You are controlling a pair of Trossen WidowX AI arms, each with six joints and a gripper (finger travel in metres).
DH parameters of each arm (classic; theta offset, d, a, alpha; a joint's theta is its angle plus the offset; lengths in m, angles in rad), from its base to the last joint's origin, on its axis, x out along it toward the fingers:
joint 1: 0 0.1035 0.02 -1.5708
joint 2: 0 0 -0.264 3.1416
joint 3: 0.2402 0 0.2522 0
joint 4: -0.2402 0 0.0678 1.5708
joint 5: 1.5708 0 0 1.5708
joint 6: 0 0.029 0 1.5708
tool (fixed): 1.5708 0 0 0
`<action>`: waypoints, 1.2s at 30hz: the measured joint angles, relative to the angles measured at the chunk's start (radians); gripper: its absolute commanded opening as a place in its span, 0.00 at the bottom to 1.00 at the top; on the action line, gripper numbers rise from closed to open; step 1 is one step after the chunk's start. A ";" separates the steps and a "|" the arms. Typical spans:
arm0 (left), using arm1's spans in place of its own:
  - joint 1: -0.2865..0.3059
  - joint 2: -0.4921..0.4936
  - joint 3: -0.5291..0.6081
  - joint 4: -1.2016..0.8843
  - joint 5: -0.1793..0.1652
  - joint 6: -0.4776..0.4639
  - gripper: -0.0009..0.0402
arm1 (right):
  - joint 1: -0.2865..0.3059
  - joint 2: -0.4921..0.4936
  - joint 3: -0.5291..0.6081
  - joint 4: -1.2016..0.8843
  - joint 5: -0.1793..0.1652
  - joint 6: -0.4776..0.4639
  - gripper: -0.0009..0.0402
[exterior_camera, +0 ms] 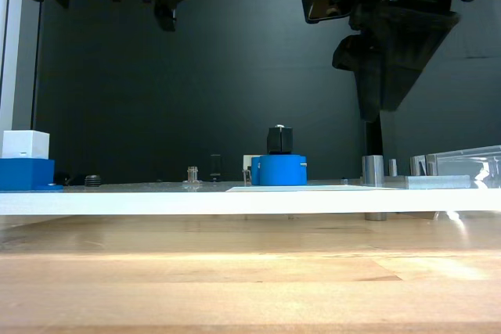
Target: Pick the 16mm cylinder and install on the taskboard
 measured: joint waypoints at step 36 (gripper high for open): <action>0.000 0.000 0.000 0.000 0.000 0.000 0.02 | -0.347 -0.625 -0.518 0.993 -0.116 -0.254 0.02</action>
